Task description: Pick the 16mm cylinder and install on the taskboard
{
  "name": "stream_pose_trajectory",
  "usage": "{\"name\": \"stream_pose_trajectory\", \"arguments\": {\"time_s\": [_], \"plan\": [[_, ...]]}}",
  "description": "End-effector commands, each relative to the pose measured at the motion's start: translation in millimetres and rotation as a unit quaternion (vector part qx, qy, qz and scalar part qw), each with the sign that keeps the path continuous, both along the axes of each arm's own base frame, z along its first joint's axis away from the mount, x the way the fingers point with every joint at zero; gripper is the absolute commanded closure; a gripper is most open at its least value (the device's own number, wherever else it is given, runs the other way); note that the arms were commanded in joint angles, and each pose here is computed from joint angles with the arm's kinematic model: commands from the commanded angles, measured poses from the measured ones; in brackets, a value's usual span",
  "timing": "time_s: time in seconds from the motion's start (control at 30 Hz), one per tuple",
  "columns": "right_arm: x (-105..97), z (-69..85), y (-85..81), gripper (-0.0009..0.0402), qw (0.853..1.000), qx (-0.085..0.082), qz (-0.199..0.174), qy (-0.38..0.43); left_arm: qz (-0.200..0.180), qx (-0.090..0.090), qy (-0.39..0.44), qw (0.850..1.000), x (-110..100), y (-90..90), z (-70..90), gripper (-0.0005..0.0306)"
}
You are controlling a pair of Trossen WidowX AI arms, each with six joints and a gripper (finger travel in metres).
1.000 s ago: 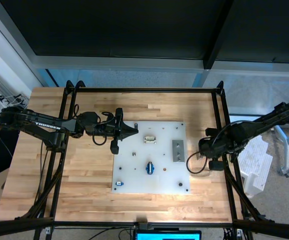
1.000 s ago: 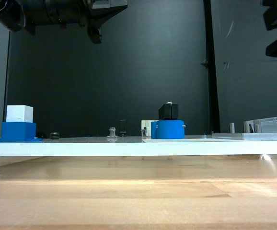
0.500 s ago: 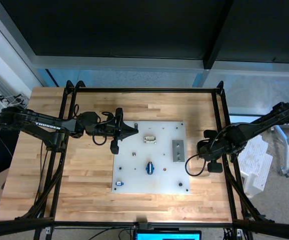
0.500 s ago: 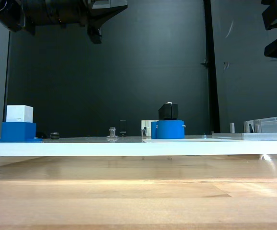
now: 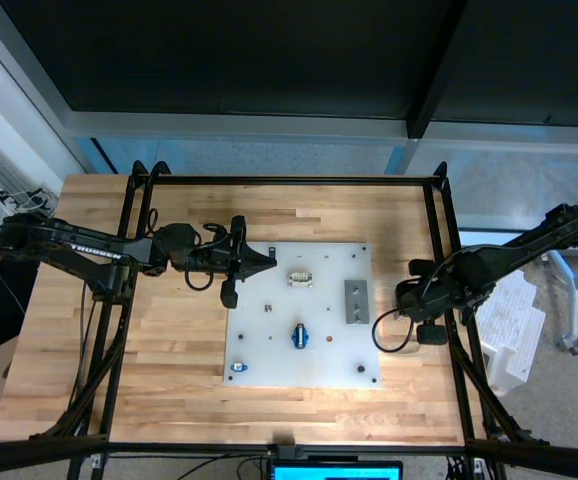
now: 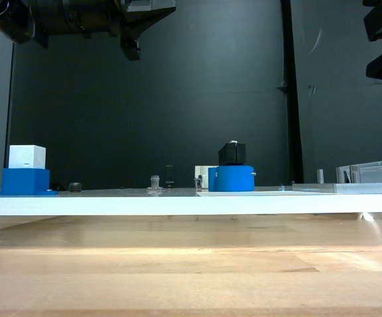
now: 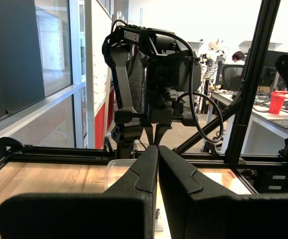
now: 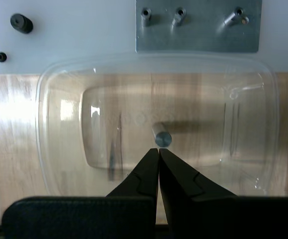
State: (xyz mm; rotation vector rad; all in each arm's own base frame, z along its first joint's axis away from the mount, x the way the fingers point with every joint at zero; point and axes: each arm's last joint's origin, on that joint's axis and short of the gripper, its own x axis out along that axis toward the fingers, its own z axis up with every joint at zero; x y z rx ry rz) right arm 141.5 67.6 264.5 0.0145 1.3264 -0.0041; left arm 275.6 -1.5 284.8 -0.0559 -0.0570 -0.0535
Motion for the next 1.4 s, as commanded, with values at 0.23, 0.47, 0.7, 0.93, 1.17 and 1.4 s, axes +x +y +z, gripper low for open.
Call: {"name": "stream_pose_trajectory", "arguments": {"time_s": [0.23, 0.47, 0.7, 0.93, 1.17, 1.4], "plan": [[4.8, -4.3, 2.5, 0.0393, 1.000, -0.006, 0.005, 0.011, 0.000, 0.000, 0.000, 1.000, 0.0, 0.0, 0.1, 0.0300], [5.2, -6.6, 3.1, 0.0393, 1.000, -0.008, 0.004, 0.015, 0.000, 0.000, 0.000, 1.000, 0.0, 0.0, 0.1, 0.0300], [4.2, -11.5, 3.5, 0.0393, 1.000, -0.010, 0.005, 0.020, 0.000, 0.000, 0.000, 1.000, 0.0, 0.0, 0.1, 0.0300], [5.3, -26.8, 5.7, 0.0393, 1.000, -0.010, 0.009, 0.021, 0.000, 0.000, 0.000, 1.000, 0.0, 0.0, 0.1, 0.0300], [5.2, -34.9, 7.1, 0.0393, 0.999, -0.016, 0.012, 0.031, 0.000, 0.000, 0.000, 1.000, 0.0, 0.0, 0.1, 0.0300], [2.9, -43.1, 7.3, 0.0393, 0.999, -0.019, 0.015, 0.037, 0.000, 0.000, 0.000, 1.000, 0.0, 0.1, 0.1, 0.0300]]}}
